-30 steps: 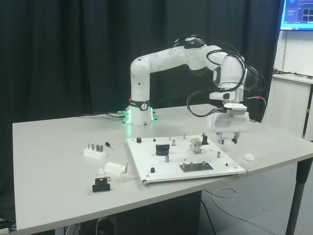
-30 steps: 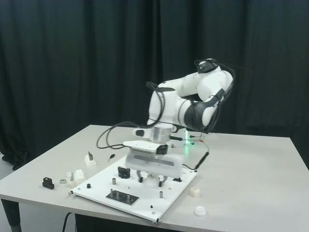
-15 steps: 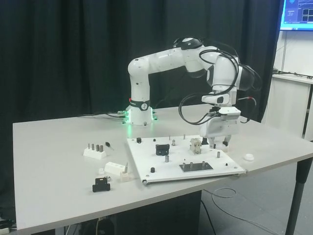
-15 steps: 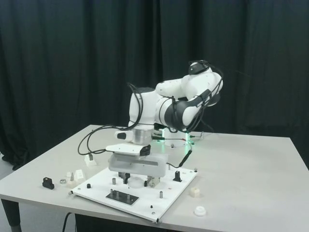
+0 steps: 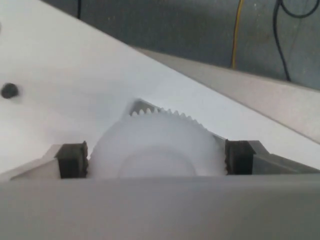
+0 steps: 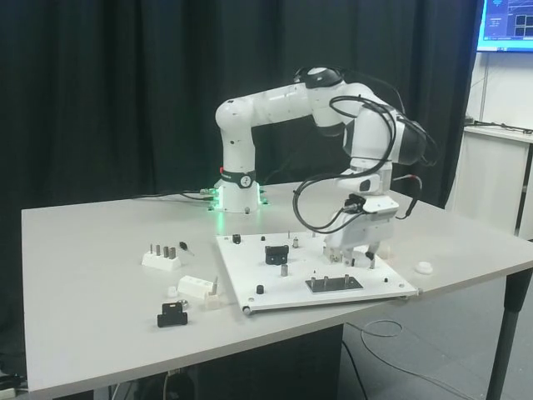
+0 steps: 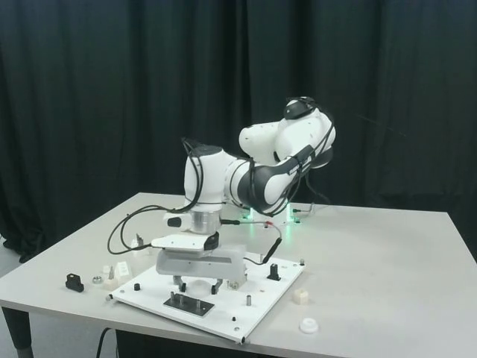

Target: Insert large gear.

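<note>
Large gear [image 5: 156,150]: white, toothed, lay flat, clamped at opposite rims between the two black pads [image 5: 71,160] of the gripper [image 7: 197,284], carried low over the white assembly board [image 6: 250,267]. Target peg: hidden below the gear. Near obstructions: grey slotted plate [image 6: 333,284]; upright pins [image 6: 284,269]; black block [image 6: 276,253].

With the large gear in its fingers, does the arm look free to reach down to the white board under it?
Probably yes. The gripper is shut on the large gear and hangs just above the white board. Nothing shows between them, though the posts nearby on the metal plate leave little room.
</note>
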